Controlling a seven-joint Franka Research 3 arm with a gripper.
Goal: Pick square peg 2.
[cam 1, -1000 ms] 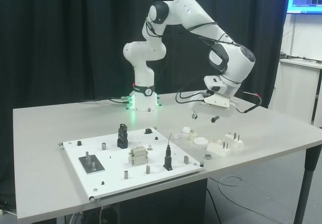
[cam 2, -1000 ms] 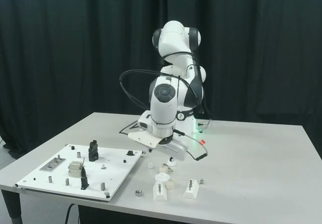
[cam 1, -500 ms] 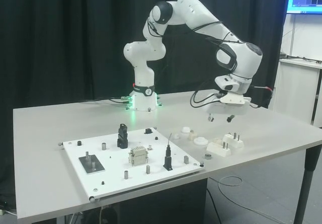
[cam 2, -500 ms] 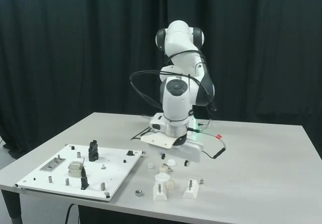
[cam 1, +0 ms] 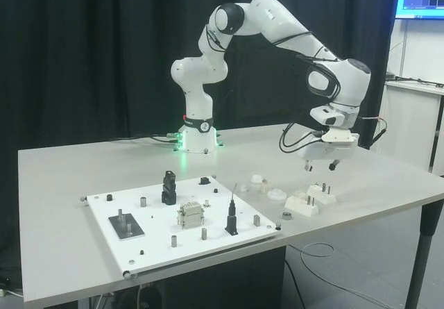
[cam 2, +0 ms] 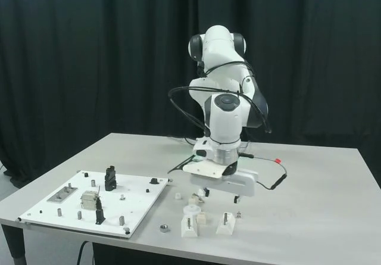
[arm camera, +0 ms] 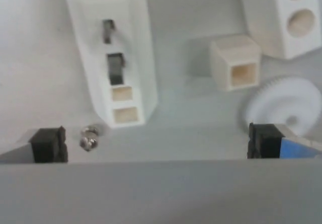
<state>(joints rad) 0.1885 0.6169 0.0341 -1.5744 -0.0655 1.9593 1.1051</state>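
Wrist view: claw (arm camera: 156,143) spread wide, black fingertips (arm camera: 48,144) well apart and pinching nothing. White peg holder (arm camera: 113,53) between them. Square peg 2 (arm camera: 115,68) seated in one of its slots, beside two vacant square holes. Long axis upright, seen almost end-on.

First room view: claw (cam 1: 321,164) hovering at right of frame, above the holder (cam 1: 322,198) on the grey worktop (cam 1: 83,163). Peg (cam 1: 324,187) standing vertical, pointing up. Shifted rightward from mid-frame since a second ago.

Second room view: claw (cam 2: 222,196) low in mid-frame, just over the holder (cam 2: 225,225). Peg (cam 2: 225,217) upright. Previously further left.
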